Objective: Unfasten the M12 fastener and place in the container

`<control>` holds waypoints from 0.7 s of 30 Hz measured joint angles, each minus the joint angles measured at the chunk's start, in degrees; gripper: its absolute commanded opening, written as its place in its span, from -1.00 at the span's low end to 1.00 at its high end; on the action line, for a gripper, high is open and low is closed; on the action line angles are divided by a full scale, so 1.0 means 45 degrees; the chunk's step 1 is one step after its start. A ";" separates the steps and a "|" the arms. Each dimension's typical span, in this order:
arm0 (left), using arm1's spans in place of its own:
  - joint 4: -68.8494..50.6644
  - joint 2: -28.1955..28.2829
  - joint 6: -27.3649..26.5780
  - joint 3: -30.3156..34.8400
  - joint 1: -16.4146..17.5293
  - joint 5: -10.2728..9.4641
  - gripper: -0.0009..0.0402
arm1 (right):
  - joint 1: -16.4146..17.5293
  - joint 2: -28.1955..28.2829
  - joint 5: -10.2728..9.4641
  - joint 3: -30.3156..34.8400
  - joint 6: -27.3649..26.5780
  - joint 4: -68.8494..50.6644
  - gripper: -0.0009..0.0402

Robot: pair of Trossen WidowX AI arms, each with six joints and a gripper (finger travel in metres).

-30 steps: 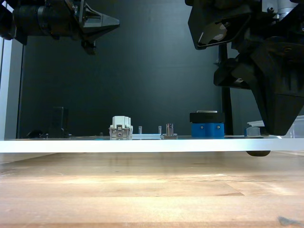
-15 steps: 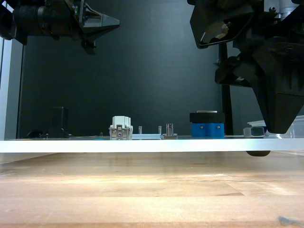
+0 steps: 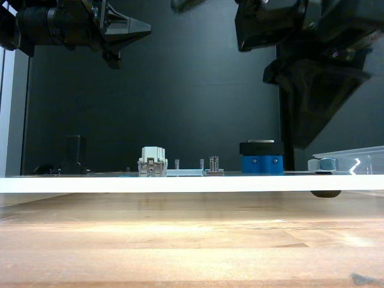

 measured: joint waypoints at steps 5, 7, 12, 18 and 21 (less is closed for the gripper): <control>0.0000 0.0000 0.0000 0.0000 0.0000 0.0005 -0.96 | 0.0024 -0.0170 -0.0792 0.0000 0.0005 -0.0107 -0.96; -0.0005 0.0000 0.0000 0.0000 0.0000 0.0005 -0.96 | -0.0005 -0.0228 -0.1632 0.0000 0.0000 -0.0083 -0.96; -0.0005 0.0000 0.0000 -0.0005 0.0000 0.0005 -0.96 | 0.0029 -0.0330 -0.3648 0.0000 -0.0325 0.0301 -0.96; -0.0005 0.0000 -0.0005 0.0000 0.0000 0.0000 -0.96 | 0.0000 0.0000 -0.3575 -0.0024 -0.0539 0.0821 -0.96; -0.0005 0.0000 0.0000 0.0000 0.0000 0.0005 -0.96 | 0.0024 0.0189 -0.3614 -0.0058 -0.0559 0.1229 -0.96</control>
